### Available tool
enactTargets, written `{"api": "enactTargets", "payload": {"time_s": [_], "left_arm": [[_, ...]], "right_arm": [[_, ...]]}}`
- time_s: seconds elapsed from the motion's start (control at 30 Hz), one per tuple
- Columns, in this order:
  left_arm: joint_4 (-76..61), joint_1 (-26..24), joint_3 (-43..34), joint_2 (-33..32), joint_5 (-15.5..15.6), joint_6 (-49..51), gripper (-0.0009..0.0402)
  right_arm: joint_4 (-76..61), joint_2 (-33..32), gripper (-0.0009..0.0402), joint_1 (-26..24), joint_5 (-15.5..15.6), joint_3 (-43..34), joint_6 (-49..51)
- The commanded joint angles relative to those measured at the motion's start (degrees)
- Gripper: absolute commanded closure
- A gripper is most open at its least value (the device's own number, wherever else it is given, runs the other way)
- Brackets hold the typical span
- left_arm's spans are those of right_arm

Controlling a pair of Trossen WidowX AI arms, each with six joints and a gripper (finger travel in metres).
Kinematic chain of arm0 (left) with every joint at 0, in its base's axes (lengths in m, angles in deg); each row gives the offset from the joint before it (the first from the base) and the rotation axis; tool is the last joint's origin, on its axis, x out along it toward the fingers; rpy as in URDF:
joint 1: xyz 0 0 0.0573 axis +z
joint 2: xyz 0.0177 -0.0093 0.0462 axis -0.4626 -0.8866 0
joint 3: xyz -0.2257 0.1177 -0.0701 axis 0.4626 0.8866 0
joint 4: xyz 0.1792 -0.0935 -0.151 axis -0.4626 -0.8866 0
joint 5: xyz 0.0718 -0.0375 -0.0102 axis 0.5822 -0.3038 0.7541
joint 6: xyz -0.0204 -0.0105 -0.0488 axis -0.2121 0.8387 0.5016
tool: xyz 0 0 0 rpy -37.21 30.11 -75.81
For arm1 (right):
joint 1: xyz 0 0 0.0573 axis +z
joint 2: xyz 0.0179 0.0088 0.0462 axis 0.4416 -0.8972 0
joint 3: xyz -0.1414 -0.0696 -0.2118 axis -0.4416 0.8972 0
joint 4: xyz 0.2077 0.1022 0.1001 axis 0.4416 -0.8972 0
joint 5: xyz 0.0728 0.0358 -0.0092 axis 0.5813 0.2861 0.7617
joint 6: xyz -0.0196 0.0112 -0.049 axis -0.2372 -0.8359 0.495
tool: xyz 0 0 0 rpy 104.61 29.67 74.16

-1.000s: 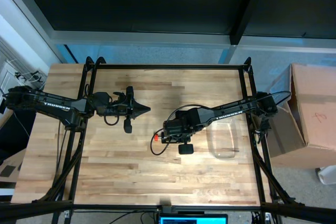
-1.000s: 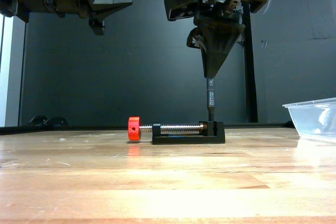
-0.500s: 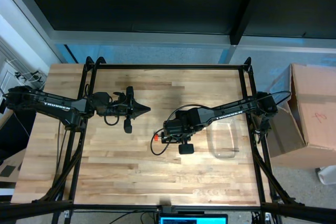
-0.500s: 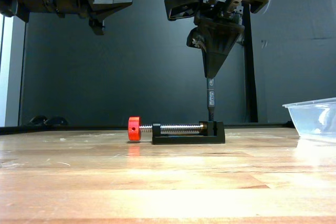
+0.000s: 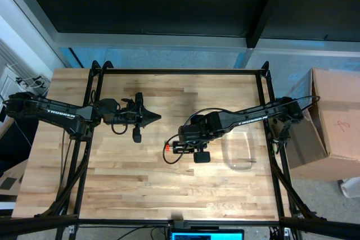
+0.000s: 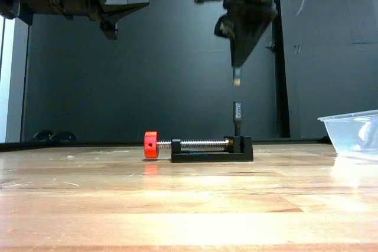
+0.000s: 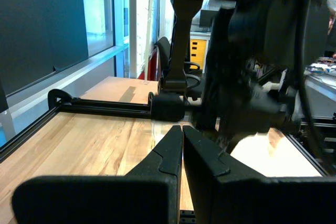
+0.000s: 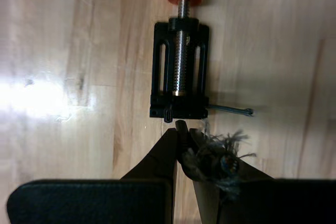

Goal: Remove the USB-C connector from the USB-C receptacle and place in the container

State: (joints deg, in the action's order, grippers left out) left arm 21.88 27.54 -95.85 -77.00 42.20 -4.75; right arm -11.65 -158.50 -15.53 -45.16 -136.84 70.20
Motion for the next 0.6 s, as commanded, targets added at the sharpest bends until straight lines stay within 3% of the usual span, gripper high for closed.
{"api": "enactTargets", "payload": {"time_s": [0.03,0.6], "left_arm": [[0.0,0.0,0.0,0.0,0.0,0.0,0.0393],[0.0,0.0,0.0,0.0,0.0,0.0,0.0393]], "right_arm": [[-0.2,0.0,0.0393,0.0,0.0,-1.6,0.1],[-1.2,0.2,0.0393,0.2,0.6,-4.0,-0.3]]}}
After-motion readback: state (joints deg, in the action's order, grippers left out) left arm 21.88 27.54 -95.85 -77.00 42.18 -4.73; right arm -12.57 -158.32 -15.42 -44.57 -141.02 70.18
